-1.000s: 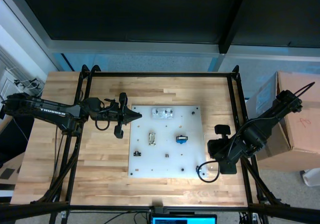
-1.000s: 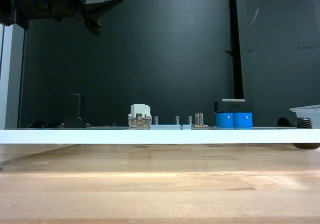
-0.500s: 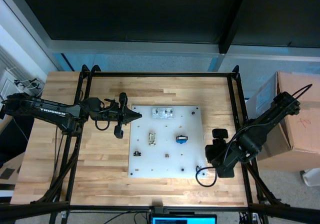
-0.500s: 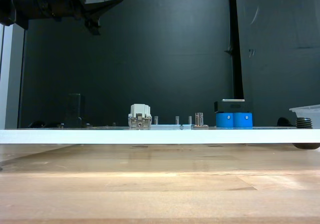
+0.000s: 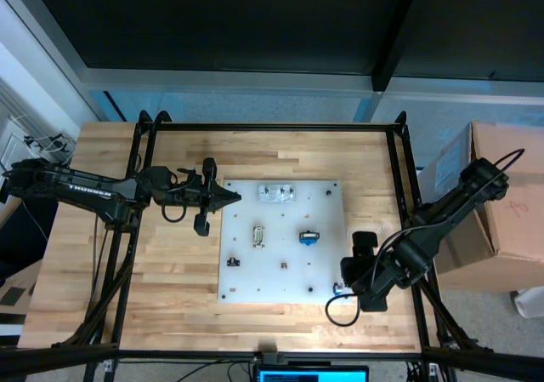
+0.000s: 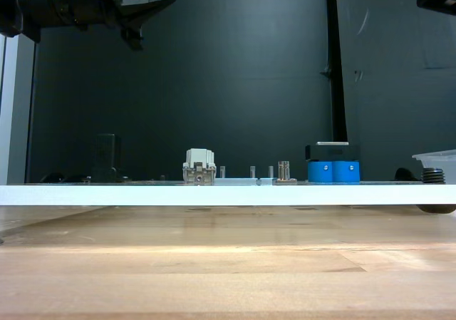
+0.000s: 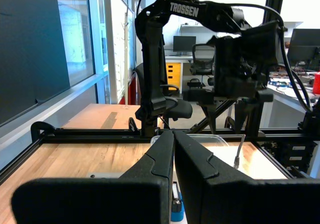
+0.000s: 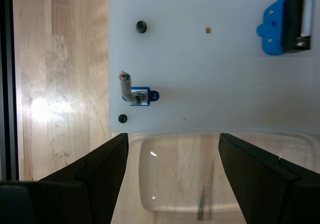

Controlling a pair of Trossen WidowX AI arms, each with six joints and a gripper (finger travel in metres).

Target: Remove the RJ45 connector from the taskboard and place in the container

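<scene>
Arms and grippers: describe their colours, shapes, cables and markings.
Left arm and right arm are black, with white TROSSEN lettering. Left gripper, at the taskboard's left edge, tapers to a wedge; right gripper, above the container, has broad fingers. Black cables loop by each wrist.

RJ45 connector (image 8: 136, 95): 1 unit with a short grey cable stub, seated in its blue holder on the white taskboard (image 5: 285, 220), which lies flat at frame centre in the high view. Clear container (image 8: 210, 184): just beside the board edge and apart from the connector, showing at the right edge in the low view.
</scene>
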